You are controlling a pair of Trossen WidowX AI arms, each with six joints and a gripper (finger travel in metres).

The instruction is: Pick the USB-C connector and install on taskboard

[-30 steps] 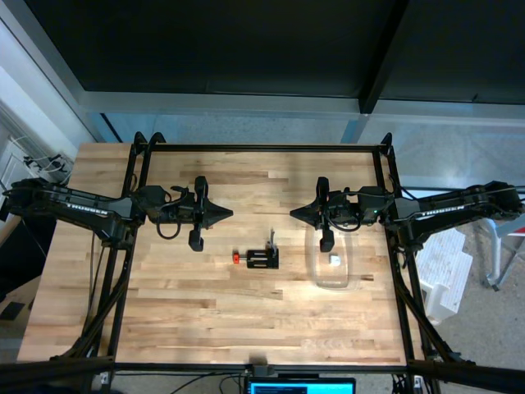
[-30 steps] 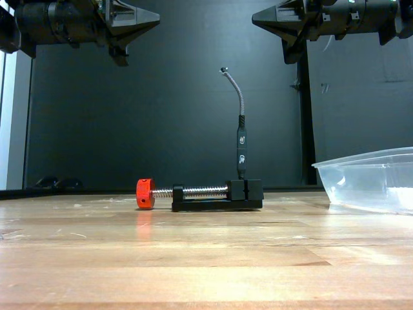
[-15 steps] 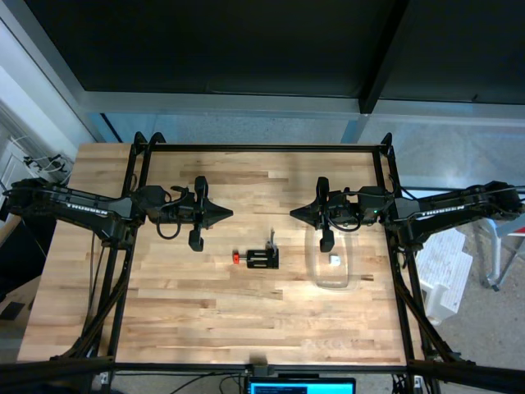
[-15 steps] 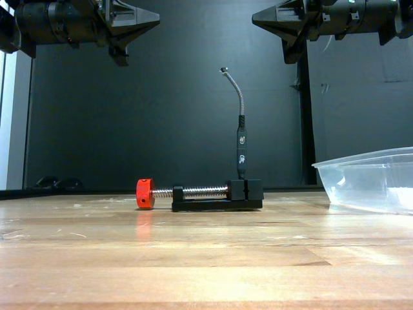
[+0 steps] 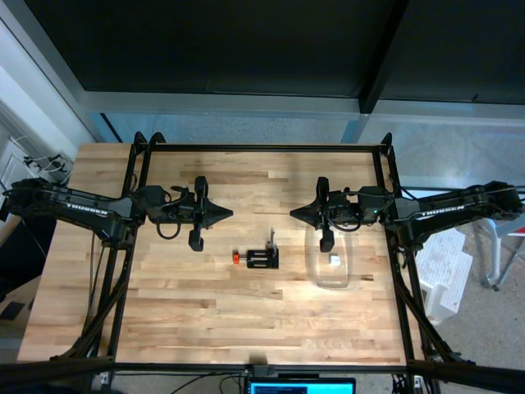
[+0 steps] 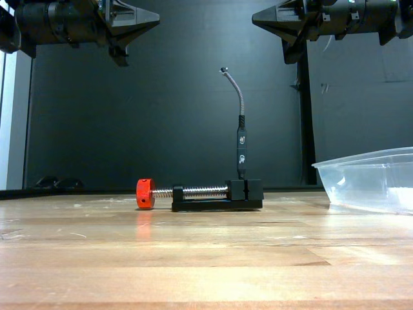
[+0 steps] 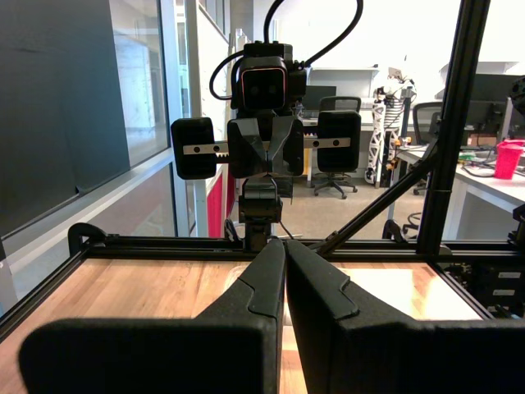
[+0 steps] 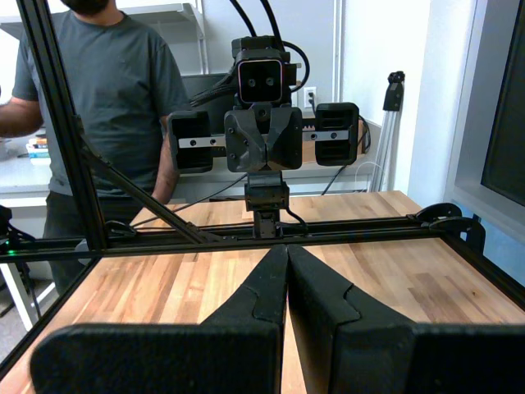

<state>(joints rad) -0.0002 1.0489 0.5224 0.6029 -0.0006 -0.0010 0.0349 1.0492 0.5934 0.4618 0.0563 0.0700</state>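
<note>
Pincers closed, empty, above mid-counter: left pincer [image 5: 229, 213], right pincer [image 5: 294, 213]. I should open the right and drop squarely onto the tray's [image 5: 330, 280] white piece [image 5: 335, 259], likely the USB-C connector.

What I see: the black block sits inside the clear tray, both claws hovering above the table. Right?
No: the high view shows the black block on the table beside the clear tray. The left claw and right claw do hover above.

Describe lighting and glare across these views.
Low view: black backdrop silhouettes the left gripper and right gripper, shut, overhead; small black taskboard with red-orange knob sharply lit. High view: even light, clear plastic tray faint. Left wrist view: bright office background.
</note>
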